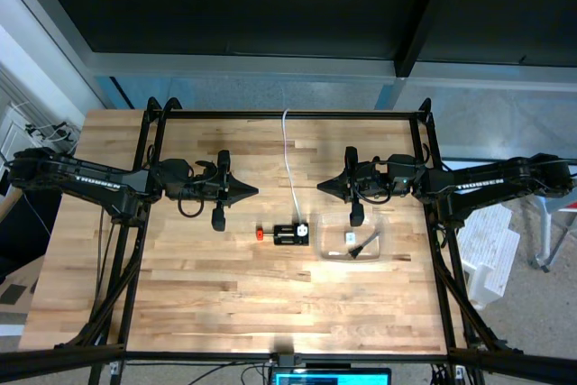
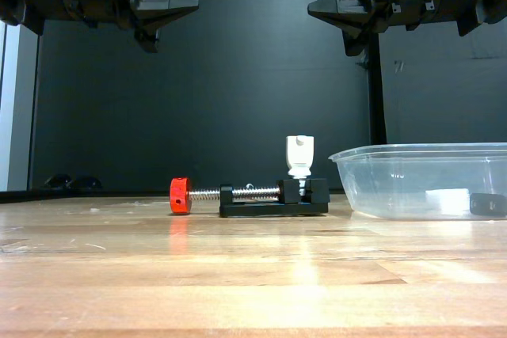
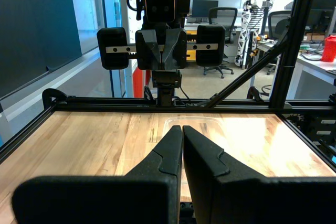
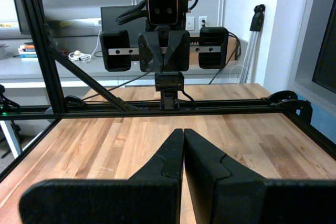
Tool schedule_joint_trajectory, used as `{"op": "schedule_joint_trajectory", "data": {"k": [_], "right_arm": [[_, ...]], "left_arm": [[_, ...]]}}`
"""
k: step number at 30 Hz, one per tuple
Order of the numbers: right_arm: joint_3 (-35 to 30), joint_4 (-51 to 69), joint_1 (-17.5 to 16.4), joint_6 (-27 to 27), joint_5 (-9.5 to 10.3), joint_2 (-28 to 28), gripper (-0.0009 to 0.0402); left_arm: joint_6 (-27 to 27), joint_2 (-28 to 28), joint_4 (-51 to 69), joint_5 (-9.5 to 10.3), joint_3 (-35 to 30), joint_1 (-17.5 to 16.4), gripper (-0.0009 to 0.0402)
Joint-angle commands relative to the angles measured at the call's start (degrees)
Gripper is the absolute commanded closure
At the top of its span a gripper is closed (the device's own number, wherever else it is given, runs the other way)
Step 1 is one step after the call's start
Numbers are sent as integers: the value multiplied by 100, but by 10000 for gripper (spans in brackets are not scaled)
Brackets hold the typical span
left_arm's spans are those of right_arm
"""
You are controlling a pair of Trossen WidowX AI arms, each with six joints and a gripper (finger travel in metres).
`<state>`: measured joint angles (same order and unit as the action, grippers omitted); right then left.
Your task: Remove the power plug from the receptacle and place in the container
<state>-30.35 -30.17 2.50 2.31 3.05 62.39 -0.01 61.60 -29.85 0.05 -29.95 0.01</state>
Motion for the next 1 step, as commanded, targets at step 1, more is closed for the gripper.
{"op": "schedule_joint_trajectory", "data": {"k": [1], "right_arm": [[0,-2,-2,0,0,0,393]], "left_arm": [[0,0,-2,-2,0,-2,393]]}}
